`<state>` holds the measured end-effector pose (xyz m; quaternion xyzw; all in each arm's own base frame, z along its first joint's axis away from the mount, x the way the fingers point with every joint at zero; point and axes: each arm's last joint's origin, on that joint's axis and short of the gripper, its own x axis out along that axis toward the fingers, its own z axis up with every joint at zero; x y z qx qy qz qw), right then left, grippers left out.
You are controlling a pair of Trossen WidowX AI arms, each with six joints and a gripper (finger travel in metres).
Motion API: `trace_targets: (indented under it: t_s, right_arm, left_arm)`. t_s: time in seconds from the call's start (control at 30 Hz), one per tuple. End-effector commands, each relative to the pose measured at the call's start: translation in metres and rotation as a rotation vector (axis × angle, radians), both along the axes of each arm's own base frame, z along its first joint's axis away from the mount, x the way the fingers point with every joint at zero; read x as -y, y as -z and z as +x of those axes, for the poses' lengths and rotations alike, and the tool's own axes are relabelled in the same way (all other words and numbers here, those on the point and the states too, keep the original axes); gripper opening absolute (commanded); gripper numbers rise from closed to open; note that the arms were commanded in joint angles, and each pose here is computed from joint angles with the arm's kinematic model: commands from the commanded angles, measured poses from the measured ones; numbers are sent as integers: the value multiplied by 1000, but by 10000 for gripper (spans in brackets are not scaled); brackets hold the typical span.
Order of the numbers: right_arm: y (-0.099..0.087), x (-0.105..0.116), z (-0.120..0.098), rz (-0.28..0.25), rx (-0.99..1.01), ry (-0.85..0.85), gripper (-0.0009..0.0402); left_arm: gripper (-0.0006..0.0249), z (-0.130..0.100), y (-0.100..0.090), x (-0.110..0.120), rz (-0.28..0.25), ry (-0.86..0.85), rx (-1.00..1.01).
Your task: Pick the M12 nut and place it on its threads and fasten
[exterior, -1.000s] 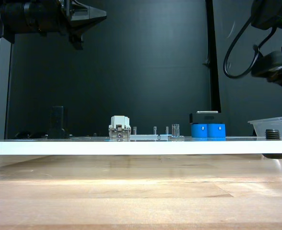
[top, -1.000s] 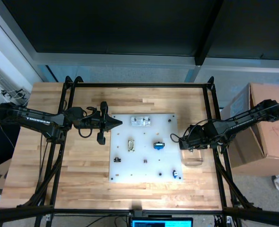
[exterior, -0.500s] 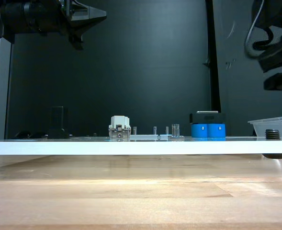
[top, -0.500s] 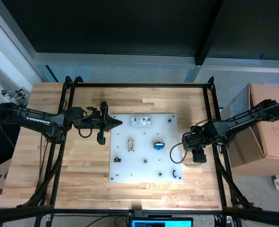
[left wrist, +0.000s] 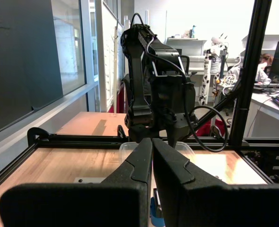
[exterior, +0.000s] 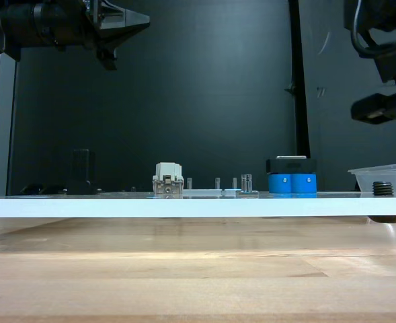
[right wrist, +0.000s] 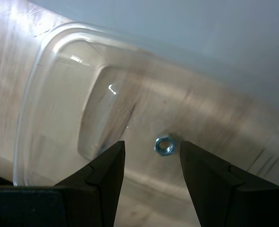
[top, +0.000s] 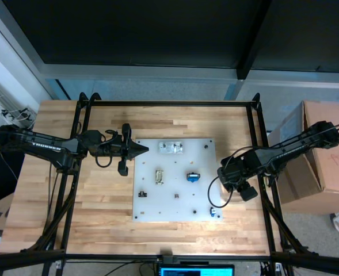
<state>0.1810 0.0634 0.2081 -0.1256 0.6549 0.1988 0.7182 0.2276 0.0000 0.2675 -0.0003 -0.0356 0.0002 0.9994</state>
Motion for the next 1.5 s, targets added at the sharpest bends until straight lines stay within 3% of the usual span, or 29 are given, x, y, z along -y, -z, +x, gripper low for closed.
trace_targets:
  t_s: [0.03,0.2,0.57,1.07,1.3,1.5]
  right_arm:
    - [-2,-3,8,-11,6,-108,161]
    - [5,-4,12,-77,4,-319,161]
    - [12,-6,1,-93,-8,-691,165]
    - [47,-11,-9,-95,42,-786,206]
    - [59,-9,-14,-99,40,-785,189]
    - [60,-8,-15,-113,39,-783,143]
  left_arm:
    - [0,0,0,0,0,0,0]
    - [0,0,0,0,0,0,0]
    - [0,0,0,0,0,0,0]
    - [0,0,0,0,0,0,-1]
    - [0,0,0,0,0,0,-1]
    - [0,0,0,0,0,0,-1]
